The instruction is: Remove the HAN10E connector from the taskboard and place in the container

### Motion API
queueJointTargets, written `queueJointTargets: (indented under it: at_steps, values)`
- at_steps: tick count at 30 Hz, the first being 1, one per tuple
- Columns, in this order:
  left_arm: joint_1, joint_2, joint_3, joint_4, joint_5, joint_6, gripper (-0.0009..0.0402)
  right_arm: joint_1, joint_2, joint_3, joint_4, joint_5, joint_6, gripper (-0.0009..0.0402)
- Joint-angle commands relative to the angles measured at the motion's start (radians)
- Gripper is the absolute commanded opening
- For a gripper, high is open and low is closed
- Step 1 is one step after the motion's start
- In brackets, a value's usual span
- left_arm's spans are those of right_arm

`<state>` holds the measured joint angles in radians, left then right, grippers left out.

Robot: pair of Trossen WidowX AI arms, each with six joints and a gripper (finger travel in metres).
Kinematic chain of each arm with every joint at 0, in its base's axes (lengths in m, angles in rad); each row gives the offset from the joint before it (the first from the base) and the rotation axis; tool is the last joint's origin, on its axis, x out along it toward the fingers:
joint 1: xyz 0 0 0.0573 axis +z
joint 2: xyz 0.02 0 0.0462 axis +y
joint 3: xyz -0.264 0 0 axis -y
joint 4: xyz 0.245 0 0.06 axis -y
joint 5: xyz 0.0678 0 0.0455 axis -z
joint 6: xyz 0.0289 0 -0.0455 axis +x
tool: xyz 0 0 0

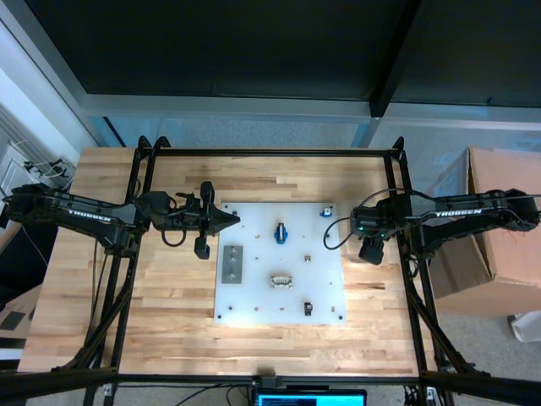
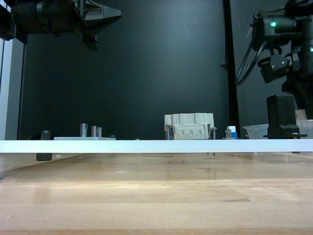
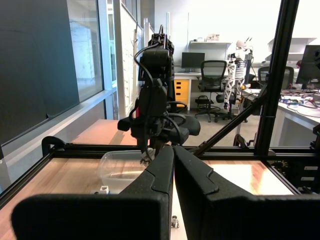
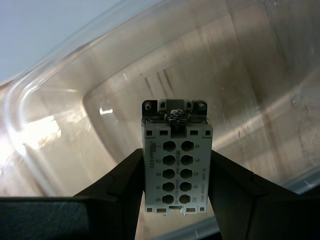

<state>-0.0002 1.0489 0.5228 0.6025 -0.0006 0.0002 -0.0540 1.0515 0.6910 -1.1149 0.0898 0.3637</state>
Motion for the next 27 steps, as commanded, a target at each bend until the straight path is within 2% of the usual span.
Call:
queueJointTargets:
  at_steps: [1,6,17,22,27]
  values:
    - [0.000,0.000,0.000,0.000,0.000,0.000,0.0000,-0.011,0.002,-0.019,0.017,-0.002,0.021,0.0002]
    - [0.000,0.000,0.000,0.000,0.000,0.000,0.0000,-0.012,0.005,-0.019,0.021,-0.002,0.043,0.0032]
    - [0.000,0.000,0.000,0.000,0.000,0.000,0.0000,-0.013,0.005,-0.019,0.020,-0.002,0.042,0.0181]
    - [0.000,0.000,0.000,0.000,0.000,0.000,0.0000,-0.013,0.005,-0.019,0.021,-0.002,0.040,0.0214]
    - [0.000,0.000,0.000,0.000,0.000,0.000,0.0000,-0.014,0.005,-0.019,0.021,0.002,0.042,0.0227]
